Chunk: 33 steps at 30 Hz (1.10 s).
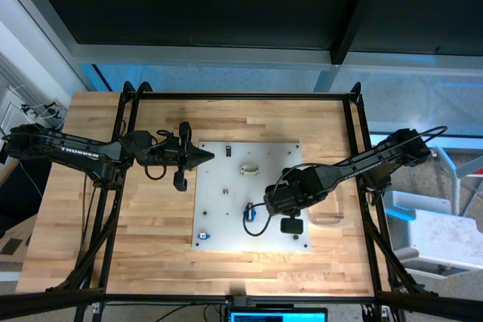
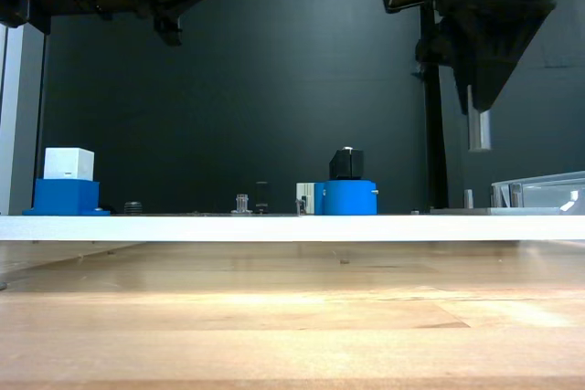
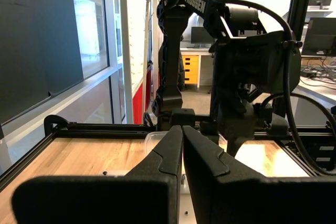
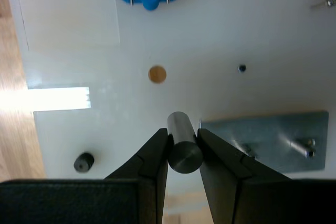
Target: Pick the 16mm cylinder and place it in the taskboard
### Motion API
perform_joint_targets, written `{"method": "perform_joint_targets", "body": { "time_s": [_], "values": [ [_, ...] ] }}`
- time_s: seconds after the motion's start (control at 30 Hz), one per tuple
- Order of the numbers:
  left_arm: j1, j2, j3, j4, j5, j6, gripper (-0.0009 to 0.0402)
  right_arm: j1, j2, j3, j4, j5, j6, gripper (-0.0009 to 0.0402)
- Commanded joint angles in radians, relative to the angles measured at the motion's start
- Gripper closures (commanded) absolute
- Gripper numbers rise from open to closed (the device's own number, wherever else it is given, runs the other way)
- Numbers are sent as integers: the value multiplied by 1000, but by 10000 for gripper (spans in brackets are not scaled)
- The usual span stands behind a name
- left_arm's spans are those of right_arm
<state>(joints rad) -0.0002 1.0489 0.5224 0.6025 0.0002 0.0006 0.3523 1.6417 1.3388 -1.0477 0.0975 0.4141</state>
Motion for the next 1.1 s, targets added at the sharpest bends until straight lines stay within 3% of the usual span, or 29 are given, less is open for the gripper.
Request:
{"method": "perform_joint_targets", "body": {
  "time_s": [0.03,0.4,0.5,1.1],
  "values": [
    [0,0,0,0,0,0,393,-7,16,1,24,-22,-4,370],
    [0,0,0,0,0,0,393,-19,69,24,58,-24,-28,370],
    [0,0,0,0,0,0,393,-24,84,27,68,-47,-33,370],
    [0,0,0,0,0,0,393,-27,117,25,111,-46,-43,370]
  ]
}}
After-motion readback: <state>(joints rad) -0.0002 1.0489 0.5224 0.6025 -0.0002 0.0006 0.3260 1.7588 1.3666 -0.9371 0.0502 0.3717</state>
